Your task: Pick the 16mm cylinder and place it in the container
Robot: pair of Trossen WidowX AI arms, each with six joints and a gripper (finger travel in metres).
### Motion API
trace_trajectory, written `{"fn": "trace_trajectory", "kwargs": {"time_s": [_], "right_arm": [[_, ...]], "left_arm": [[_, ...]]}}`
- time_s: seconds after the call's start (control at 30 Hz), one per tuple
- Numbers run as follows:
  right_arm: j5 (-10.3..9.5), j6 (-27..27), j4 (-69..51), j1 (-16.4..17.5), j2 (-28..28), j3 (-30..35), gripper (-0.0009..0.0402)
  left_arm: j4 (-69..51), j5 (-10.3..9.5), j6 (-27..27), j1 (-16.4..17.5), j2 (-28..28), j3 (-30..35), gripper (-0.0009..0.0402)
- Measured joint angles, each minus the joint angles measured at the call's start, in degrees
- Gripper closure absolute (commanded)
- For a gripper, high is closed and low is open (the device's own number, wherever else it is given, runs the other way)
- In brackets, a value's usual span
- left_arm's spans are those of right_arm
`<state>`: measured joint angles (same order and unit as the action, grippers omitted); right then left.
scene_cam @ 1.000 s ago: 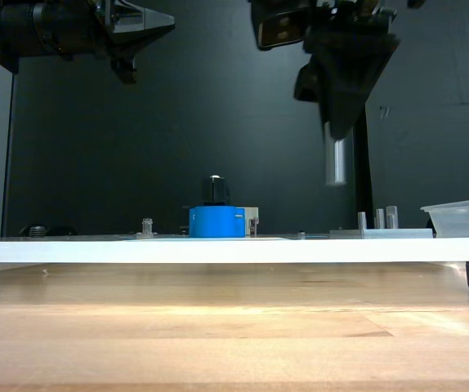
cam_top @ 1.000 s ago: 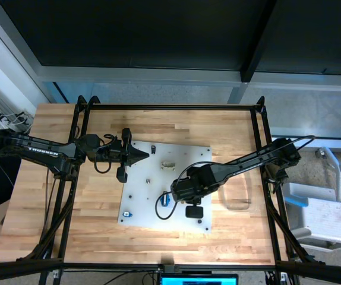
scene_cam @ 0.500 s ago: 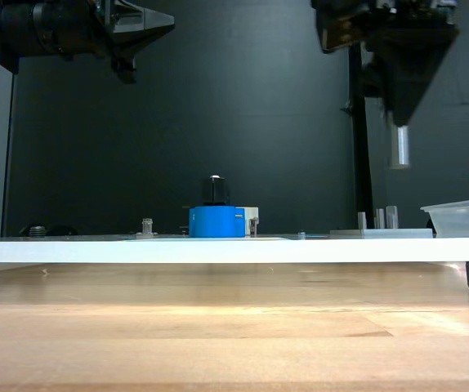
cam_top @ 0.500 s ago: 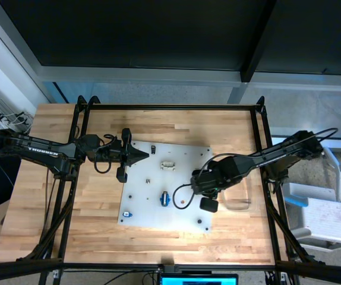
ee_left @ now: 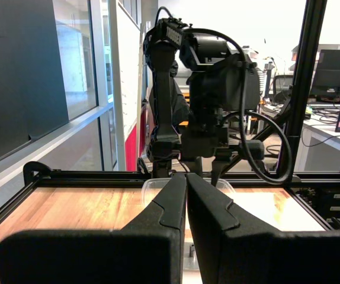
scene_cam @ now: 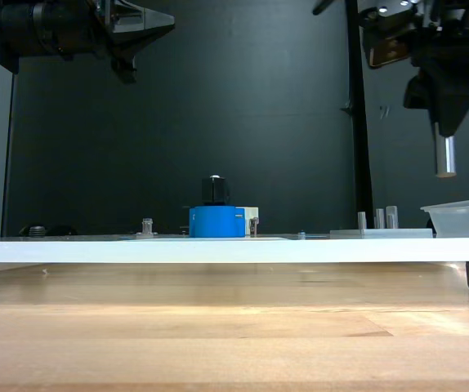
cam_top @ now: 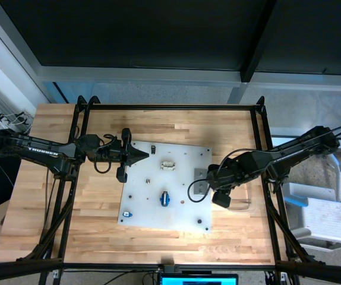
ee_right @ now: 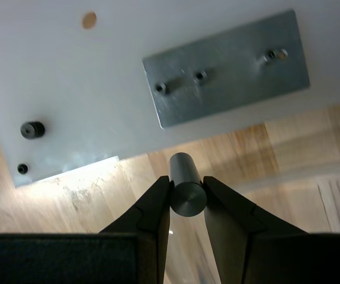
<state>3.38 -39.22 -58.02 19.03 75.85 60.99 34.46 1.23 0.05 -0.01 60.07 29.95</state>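
Clamps the 16mm cylinder (scene_cam: 444, 155), long axis vertical, in the right gripper (ee_right: 186, 180) above the right edge of the white board (cam_top: 182, 157), with the clear container (scene_cam: 459, 216) just beyond to the right and lower, and leaves the left gripper (ee_left: 186, 180), fingers (ee_left: 167, 207) pressed together, far over the board's left edge.

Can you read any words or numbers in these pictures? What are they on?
"TROSSEN": white letters on the left arm, whose left gripper hangs shut over the board.
Nothing else is readable; the right gripper, holding the 16mm cylinder near the container, bears no text.
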Motion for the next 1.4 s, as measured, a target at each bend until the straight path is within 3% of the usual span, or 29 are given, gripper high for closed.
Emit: {"fn": "trace_trajectory", "kwargs": {"time_s": [0.23,0.4,0.5,1.13,1.3,1.4], "right_arm": [[-0.81,-2.4,0.1,0.1,-5.9,-5.3,0.038],[-3.45,-3.0,0.2,0.2,-9.7,-9.0,0.038],[-3.72,-3.0,0.3,0.2,-11.4,-10.8,0.038],[-15.15,-0.7,9.6,0.2,-14.4,-22.6,0.0374],[-15.69,-0.3,11.6,0.2,-14.4,-24.7,0.0354],[-17.0,-0.3,13.0,0.2,-14.4,-25.9,0.0341]], "left_arm": [[0.0,-0.02,0.0,0.0,0.0,0.0,0.0393],[0.0,0.0,0.0,0.0,0.0,0.0,0.0393],[0.0,-0.02,0.0,0.0,0.0,0.0,0.0393],[0.0,-0.02,0.0,0.0,0.0,0.0,0.0393],[0.0,0.0,0.0,0.0,0.0,0.0,0.0393],[0.0,0.0,0.0,0.0,0.0,0.0,0.0393]]}}
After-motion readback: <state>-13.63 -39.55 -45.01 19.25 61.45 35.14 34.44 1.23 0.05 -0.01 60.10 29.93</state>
